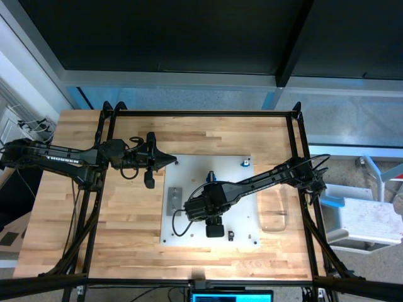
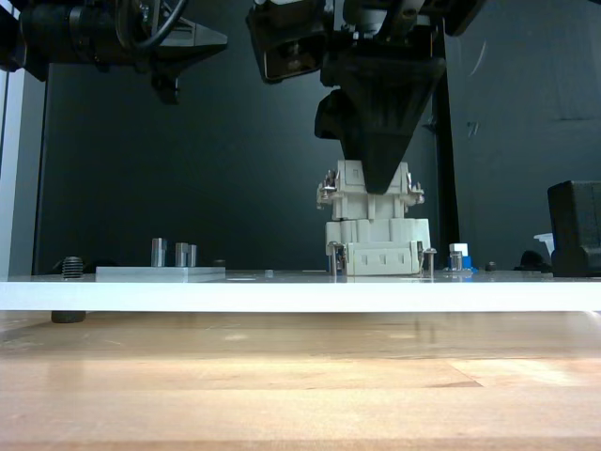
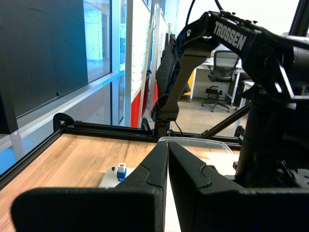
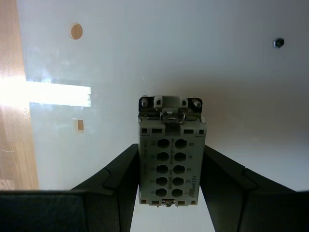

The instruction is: Pick the HAN10E connector and install in the HAN10E hub

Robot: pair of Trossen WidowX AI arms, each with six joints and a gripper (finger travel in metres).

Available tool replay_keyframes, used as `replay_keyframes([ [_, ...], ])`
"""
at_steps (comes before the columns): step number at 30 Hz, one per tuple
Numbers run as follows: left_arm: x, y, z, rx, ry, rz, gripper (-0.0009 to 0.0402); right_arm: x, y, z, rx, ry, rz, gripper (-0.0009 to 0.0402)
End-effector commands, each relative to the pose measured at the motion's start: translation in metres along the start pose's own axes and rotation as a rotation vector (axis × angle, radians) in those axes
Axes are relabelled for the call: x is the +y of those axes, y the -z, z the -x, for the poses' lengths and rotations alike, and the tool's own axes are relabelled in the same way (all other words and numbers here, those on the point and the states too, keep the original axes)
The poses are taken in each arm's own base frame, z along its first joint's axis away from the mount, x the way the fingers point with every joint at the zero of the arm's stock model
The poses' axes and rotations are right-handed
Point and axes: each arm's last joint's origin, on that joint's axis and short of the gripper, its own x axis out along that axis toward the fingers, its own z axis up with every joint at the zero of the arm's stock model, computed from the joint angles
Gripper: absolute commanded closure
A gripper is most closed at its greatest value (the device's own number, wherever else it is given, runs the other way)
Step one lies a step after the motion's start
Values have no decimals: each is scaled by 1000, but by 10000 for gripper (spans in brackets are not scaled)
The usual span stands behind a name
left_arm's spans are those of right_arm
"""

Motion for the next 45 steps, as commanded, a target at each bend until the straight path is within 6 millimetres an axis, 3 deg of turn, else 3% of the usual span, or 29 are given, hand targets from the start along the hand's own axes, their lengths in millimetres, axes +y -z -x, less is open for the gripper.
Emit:
replay_keyframes([
  [1,0,0,0,1,0,0,393,-1,3,-9,31,8,-1,384],
  [17,0,0,0,0,0,0,393,-1,3,-10,25,6,-2,384],
  [45,0,0,0,0,0,0,393,-2,7,16,-14,-4,-9,384],
])
